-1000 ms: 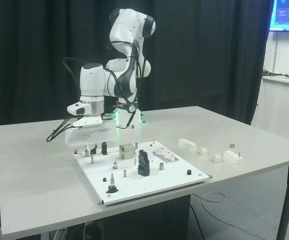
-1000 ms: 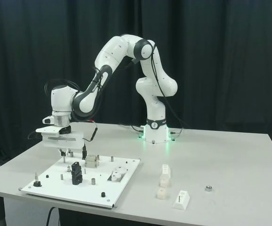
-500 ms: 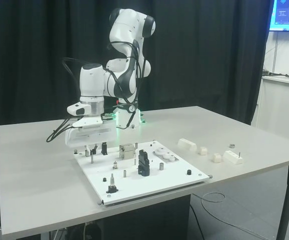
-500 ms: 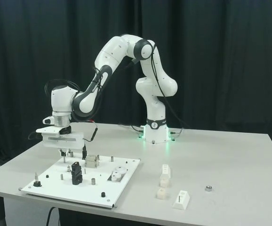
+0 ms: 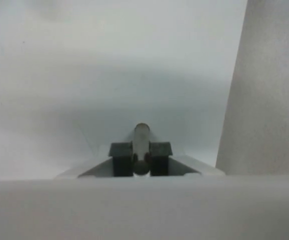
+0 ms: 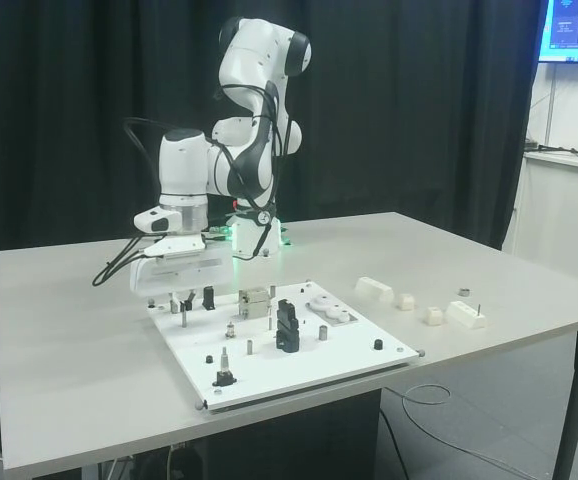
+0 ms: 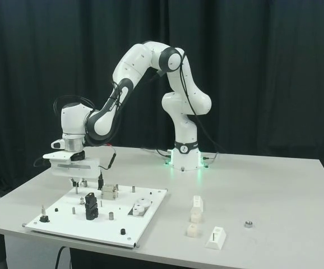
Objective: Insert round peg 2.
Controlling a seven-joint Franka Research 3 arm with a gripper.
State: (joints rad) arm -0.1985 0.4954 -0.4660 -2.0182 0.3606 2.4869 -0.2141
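The tool (image 5: 141,161) is gripping round peg 2 (image 5: 141,141) upright between its fingers, hovering just above the white board's (image 6: 299,365) back corner. Judging by this, it should be keeping the peg vertical, centring over the hole, and descending slowly.

From my remote station: the first room camera stands off the bench's (image 6: 89,350) front corner, facing the arm (image 6: 239,150) and white board (image 6: 309,360) at middle distance. The second room camera faces the bench squarely from farther back, the arm's base (image 7: 185,157) centred. Both share arm, board and bench. The wrist camera looks down close past the tool (image 5: 141,159).
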